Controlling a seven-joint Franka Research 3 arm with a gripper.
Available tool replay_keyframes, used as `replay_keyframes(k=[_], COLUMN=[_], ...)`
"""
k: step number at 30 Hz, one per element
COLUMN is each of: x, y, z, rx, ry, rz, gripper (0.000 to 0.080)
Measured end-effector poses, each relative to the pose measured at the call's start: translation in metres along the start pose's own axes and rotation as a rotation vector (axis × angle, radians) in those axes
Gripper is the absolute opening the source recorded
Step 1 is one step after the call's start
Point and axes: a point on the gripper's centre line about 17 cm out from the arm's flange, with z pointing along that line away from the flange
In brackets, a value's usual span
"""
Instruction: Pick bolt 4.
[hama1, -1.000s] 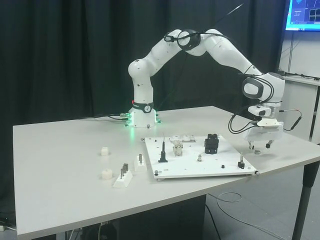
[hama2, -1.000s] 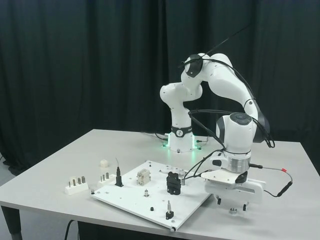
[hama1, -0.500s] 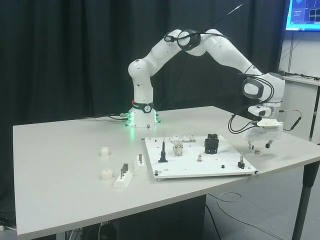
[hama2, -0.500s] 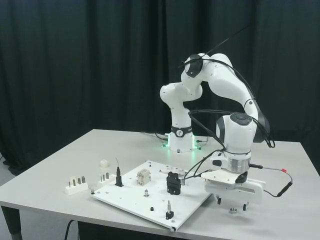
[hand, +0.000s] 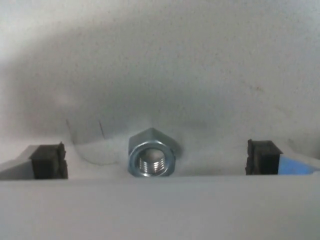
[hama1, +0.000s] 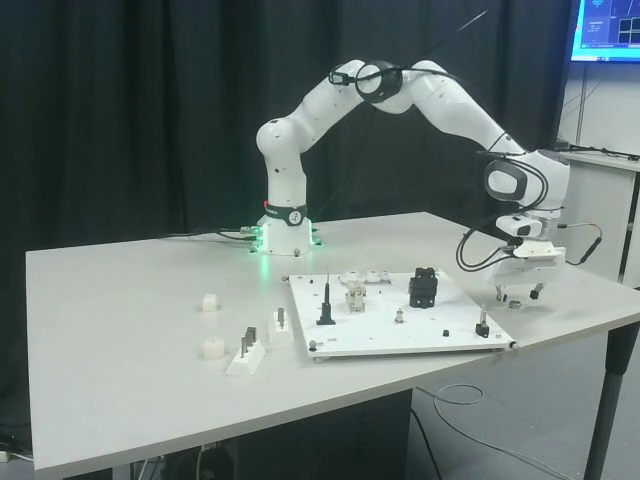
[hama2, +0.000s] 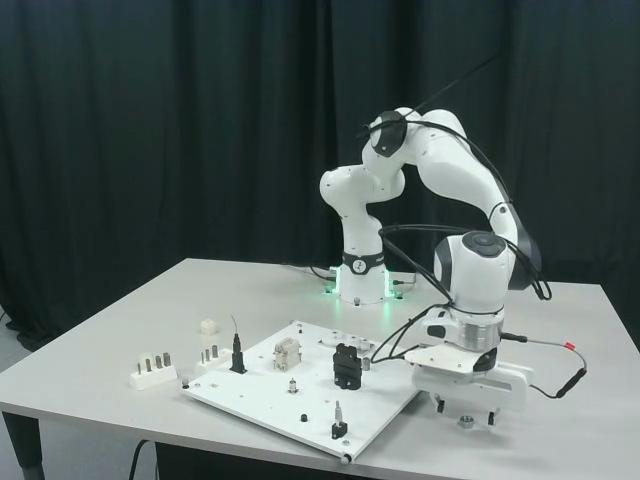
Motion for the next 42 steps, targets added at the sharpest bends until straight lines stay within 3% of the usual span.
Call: replay_keyframes(k=[29, 30, 35, 36, 42], x=[-0.005, -0.005, -0.006, -0.006, -0.004], y=[-0.006, -0.006, -0.005, -0.005, -0.003], z=[0.016, 0.016, 0.018, 0.018, 0.02], rx=[0.016, 0.016, 0.015, 0.015, 0.013], ry=[-0.017, -0.017, -0.019, -0.019, -0.02], rz=[0.013, 0.013, 0.013, 0.014, 0.012], gripper=[0.0776, 0.0602, 0.0602, 0.0404, 0.0404])
